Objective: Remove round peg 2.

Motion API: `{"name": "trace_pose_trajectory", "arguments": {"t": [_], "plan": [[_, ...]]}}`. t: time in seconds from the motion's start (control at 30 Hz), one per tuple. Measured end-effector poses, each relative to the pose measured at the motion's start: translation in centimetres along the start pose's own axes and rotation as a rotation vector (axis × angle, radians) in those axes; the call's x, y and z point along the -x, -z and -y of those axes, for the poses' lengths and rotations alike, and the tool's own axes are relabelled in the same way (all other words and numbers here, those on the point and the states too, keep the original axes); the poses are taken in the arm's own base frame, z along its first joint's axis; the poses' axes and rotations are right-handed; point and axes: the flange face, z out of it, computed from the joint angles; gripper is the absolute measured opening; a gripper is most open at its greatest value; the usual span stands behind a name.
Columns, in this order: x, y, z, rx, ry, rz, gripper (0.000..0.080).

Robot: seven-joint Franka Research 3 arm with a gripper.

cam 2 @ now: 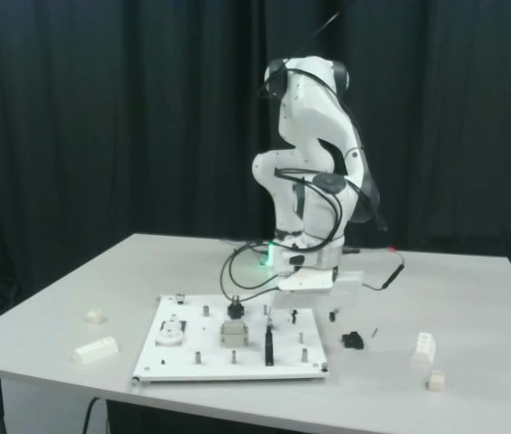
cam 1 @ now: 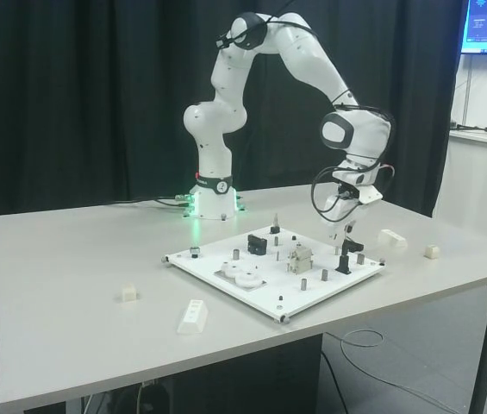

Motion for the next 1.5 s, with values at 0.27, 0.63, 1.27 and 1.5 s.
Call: {"name": "trace_pose_trajectory", "arguments": {"t": [0.27,0.63,1.27,1.5], "plan": [[-0.7,-1.4,-0.3,-0.002,-0.002,-0.006,0.08],[-1.6,-2.8,-0.8,-0.009,-0.005,-0.008,0.08],[-2.4,-3.9,-1.3,-0.019,-0.004,-0.013,0.08],[-2.7,-4.0,-1.5,-0.022,-0.005,-0.017,0.08]]}}
